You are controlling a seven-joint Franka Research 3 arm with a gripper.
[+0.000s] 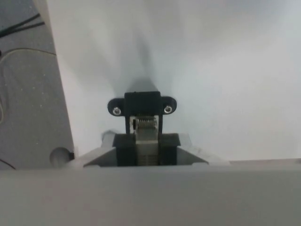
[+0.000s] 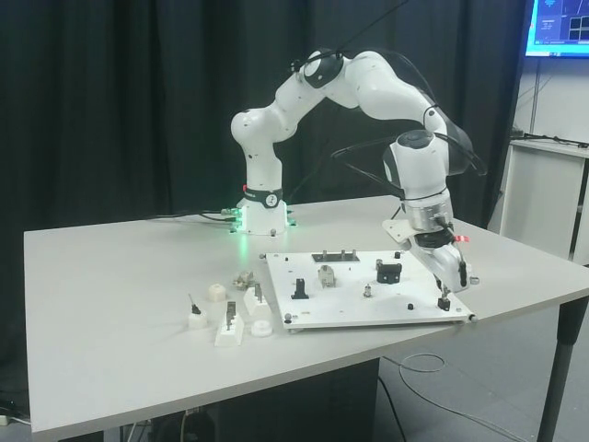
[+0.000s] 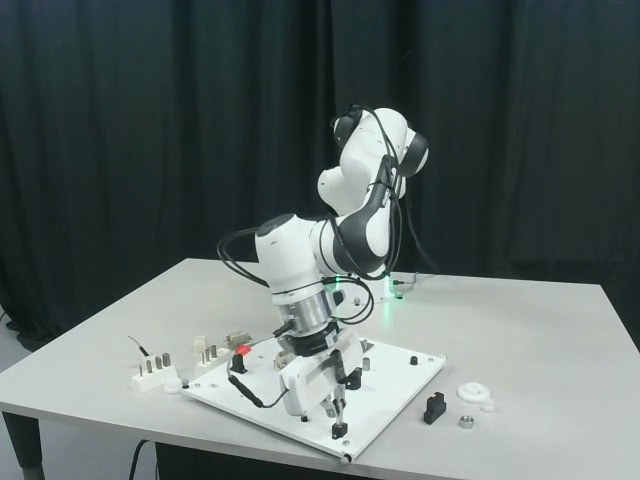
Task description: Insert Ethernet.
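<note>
Wrist view: the end effector (image 1: 146,153) is closed on the clear plastic Ethernet plug (image 1: 145,128), which sits at the mouth of the black socket block with two screwed ears (image 1: 141,107); whether it is fully seated cannot be told. The block stands on the flat white board (image 1: 211,70), with the grey surface (image 1: 28,94) and thin cables beside the board's edge.

First room view: the white arm (image 2: 368,87) reaches down to the board's near corner (image 2: 368,290), its end effector (image 2: 444,290) tilted over the socket block (image 2: 444,303). Other small black and grey fixtures stand well apart across the board (none between the fingers and the block). White holders and round parts (image 2: 230,318) lie just beside the board on the surface (image 2: 110,295). Black curtains hang behind; a white cabinet stands beside the surface.

Second room view: the end effector (image 3: 338,405) stands over the block (image 3: 339,430) near the board's edge (image 3: 400,385). A loose black bracket (image 3: 434,408), white gears (image 3: 471,393) and a nut lie nearby.
</note>
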